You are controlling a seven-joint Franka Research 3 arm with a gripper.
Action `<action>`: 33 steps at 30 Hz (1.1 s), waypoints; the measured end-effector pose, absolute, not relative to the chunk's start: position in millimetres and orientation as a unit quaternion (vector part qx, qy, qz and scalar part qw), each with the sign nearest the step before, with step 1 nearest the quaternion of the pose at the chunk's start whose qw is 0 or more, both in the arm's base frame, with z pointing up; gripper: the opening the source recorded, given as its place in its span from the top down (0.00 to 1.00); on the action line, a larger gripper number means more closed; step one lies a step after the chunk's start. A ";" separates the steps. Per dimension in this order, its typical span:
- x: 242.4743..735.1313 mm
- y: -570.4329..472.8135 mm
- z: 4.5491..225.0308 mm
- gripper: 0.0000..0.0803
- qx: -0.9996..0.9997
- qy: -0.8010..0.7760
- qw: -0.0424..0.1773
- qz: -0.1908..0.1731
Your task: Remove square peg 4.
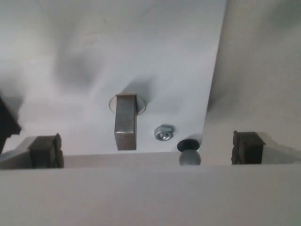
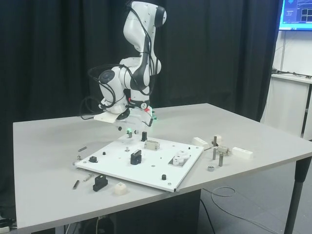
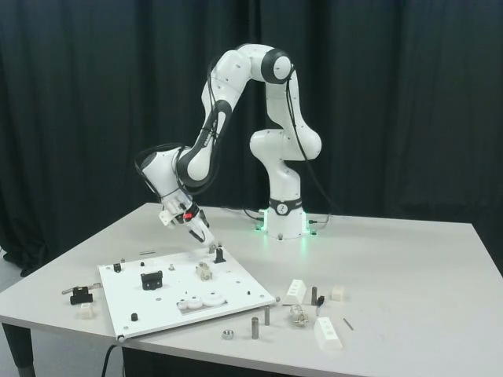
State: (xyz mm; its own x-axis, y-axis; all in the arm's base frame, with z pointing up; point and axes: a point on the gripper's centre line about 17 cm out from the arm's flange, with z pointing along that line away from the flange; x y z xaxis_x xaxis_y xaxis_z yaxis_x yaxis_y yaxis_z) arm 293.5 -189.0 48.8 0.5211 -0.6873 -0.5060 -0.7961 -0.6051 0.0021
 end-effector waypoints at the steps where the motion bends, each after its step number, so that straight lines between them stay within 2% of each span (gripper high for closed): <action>1: 292.6 -187.5 47.7 0.00 -0.864 0.430 0.116 0.235; 15: 291.2 -180.6 36.1 0.00 -0.858 0.448 0.114 0.223; 33: 296.9 -185.1 31.8 0.00 -0.856 0.461 0.108 0.207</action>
